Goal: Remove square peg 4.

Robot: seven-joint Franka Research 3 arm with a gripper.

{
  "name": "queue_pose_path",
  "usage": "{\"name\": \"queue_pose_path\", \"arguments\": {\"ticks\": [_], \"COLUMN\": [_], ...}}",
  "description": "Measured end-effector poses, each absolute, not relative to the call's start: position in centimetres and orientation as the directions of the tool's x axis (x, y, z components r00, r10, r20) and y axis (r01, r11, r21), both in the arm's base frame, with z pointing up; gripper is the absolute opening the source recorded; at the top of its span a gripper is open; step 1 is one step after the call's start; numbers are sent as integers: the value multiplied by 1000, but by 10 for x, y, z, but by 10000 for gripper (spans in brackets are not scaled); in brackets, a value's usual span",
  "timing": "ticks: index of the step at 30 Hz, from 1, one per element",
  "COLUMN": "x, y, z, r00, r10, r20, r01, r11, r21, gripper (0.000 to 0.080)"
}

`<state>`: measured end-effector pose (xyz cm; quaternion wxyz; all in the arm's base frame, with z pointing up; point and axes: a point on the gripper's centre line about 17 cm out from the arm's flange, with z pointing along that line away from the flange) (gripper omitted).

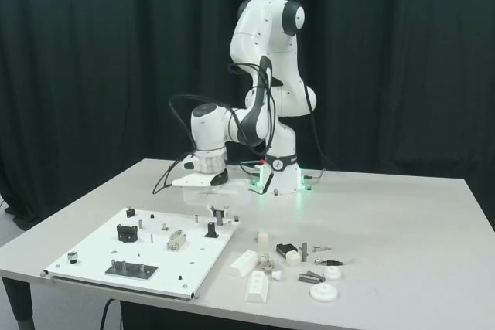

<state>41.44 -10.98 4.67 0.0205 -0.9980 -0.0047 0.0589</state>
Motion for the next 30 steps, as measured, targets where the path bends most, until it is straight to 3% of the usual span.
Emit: {"name": "queue_pose_path", "arguments": {"ticks": [20, 30], "x": [407, 406], "y": [-107, -105], "z": [89, 99], "r00": [986, 986], "r10": [-20, -33], "r20": [-164, -166], "r01": [-15, -24], "r11": [-999, -998], "r21": [34, 56], "gripper": [154, 154]}}
